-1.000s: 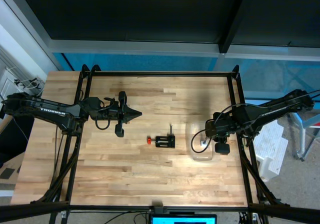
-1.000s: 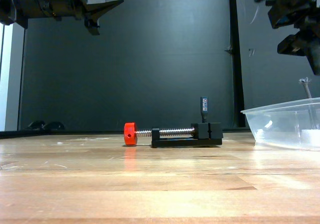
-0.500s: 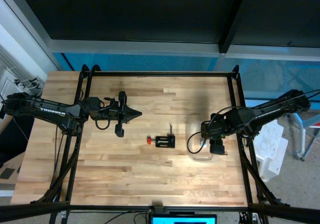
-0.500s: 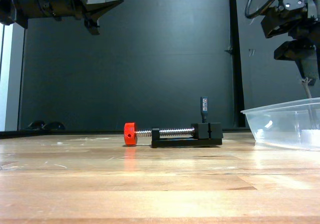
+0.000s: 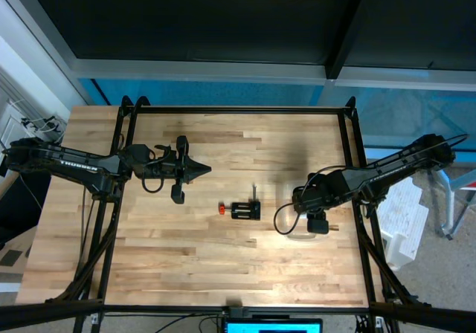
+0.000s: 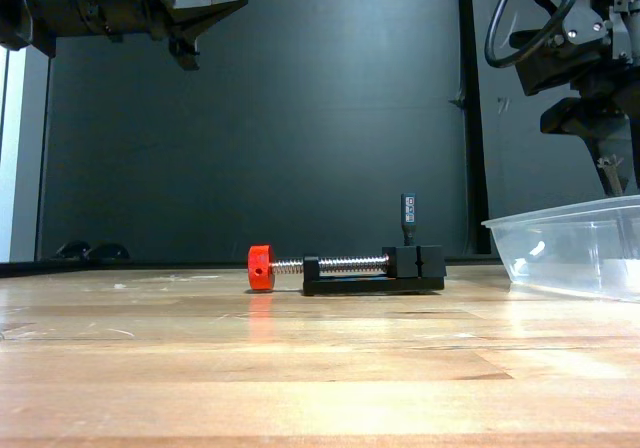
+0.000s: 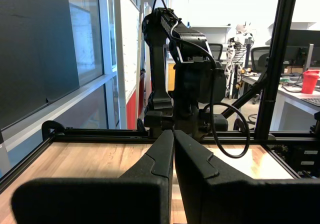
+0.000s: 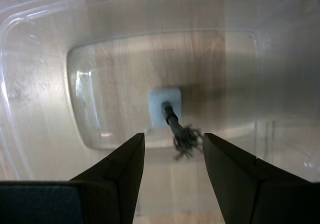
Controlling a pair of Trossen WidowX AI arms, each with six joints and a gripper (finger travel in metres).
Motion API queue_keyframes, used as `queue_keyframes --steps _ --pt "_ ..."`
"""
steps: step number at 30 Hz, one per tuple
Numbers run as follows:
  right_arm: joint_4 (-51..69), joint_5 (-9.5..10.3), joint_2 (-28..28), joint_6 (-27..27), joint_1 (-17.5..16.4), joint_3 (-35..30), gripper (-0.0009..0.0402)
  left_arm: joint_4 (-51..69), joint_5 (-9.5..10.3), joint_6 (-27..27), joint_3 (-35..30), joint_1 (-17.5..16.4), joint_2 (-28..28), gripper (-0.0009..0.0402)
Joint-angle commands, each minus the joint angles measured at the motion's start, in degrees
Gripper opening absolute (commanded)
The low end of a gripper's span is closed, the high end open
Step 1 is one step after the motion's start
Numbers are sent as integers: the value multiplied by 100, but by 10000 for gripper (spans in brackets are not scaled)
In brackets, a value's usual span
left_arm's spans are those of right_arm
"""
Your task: Pick the usb-c connector and install on the hub
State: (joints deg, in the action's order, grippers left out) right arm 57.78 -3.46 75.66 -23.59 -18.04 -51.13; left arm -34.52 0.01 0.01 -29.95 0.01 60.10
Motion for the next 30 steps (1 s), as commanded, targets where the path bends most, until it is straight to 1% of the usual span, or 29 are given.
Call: queue_keyframes --steps 1,9,12,22,25,30 --pt "-221 0 55 -46 -35 111 163 -2 0 0 0 -2 0 0" --pt "-632 -15 175 -59 -61 389 160 -2 0 0 0 0 0 0" --pt "-780 -107 234 -39 -61 455 160 -2 0 0 0 0 0 0" --pt "-1082 -107 286 -48 -61 695 158 -2 0 0 0 -2 0 0" --pt "-1082 -107 286 -46 -59 708 145 -2 0 0 0 0 2 0" --pt "-1093 -107 280 -39 -61 708 111 -2 0 0 0 -2 0 0"
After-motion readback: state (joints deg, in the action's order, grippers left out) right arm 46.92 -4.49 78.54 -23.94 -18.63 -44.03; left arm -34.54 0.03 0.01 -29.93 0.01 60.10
